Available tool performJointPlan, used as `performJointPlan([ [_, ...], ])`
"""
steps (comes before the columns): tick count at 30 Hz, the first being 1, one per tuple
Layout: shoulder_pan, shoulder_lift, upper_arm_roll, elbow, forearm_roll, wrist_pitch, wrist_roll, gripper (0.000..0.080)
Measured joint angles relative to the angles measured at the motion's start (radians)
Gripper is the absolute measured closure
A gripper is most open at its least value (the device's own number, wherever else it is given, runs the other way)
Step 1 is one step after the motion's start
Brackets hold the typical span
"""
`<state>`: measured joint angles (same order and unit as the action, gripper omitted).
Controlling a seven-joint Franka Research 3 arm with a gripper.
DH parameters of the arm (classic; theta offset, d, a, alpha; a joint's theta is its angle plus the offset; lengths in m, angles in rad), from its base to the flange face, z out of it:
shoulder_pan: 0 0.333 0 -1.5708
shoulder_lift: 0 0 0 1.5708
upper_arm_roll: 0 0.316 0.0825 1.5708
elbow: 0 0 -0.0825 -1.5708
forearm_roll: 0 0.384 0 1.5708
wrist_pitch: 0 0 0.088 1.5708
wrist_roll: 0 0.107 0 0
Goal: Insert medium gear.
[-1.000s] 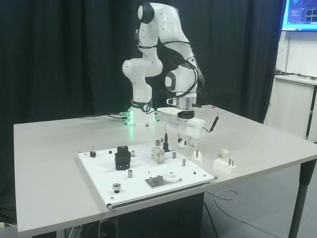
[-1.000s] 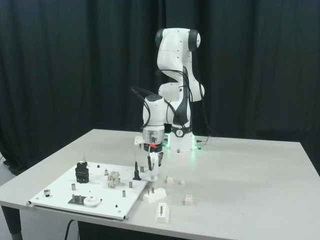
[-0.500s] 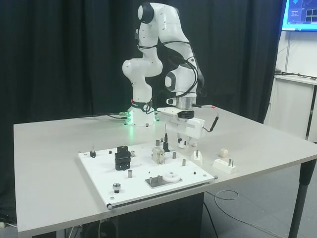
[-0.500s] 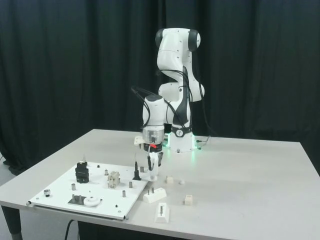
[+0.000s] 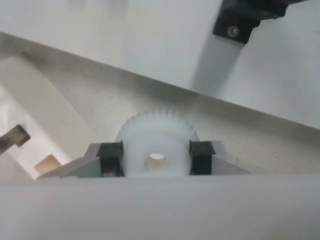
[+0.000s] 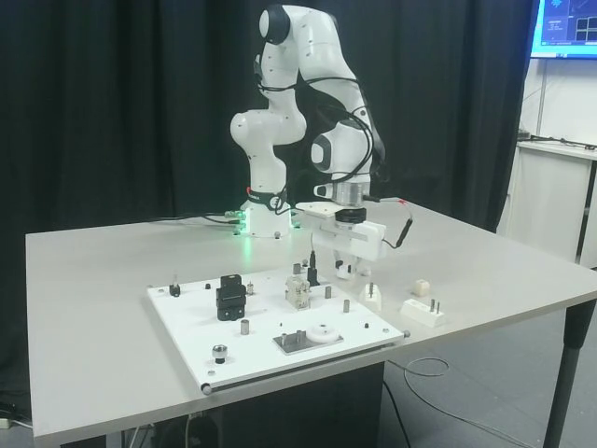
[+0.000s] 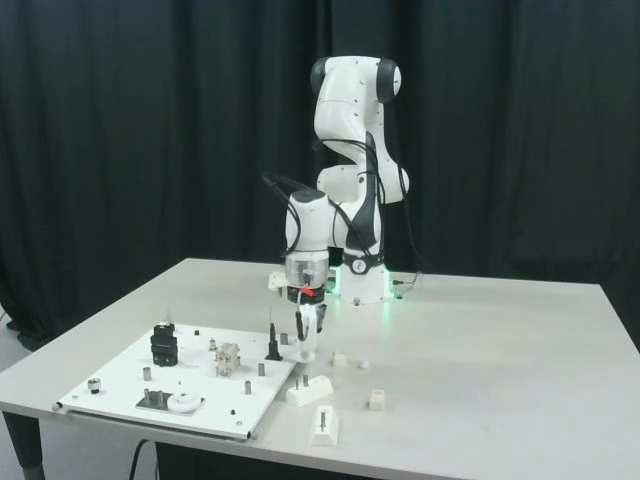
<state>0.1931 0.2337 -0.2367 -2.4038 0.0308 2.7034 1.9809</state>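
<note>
In the wrist view a white toothed gear [image 5: 156, 134] with a centre hole sits between two black pads [image 5: 111, 157], and my gripper [image 5: 156, 158] is shut on it. It hangs just above the grey table, beside the edge of the white board [image 5: 165, 35]. In the room views the gripper [image 6: 347, 270] [image 7: 305, 342] points down just past the board's far right corner [image 6: 317, 280]. On the board's near side a grey plate with pegs [image 6: 295, 343] [image 7: 152, 400] has another white gear [image 6: 323, 333] [image 7: 181, 402] next to it.
The board [image 7: 120, 385] also carries a black block [image 6: 230, 287], a small grey fixture [image 6: 298, 287], a black post [image 7: 272, 345] and several short pegs. White holder blocks [image 6: 423, 312] [image 6: 371, 298] and a small cube [image 6: 421, 287] lie on the table right of the board.
</note>
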Motion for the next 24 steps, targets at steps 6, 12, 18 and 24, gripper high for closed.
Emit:
performJointPlan([
  [6,0.001,0.000,0.001,0.014,-0.003,0.000,-0.002,0.0523],
  [12,0.001,0.000,0.001,0.051,-0.012,0.000,-0.006,0.0523],
  [18,-0.001,0.000,-0.001,0.106,-0.039,-0.017,-0.010,0.0523],
  [24,-0.005,0.001,-0.007,0.186,-0.077,-0.076,-0.017,0.0523],
])
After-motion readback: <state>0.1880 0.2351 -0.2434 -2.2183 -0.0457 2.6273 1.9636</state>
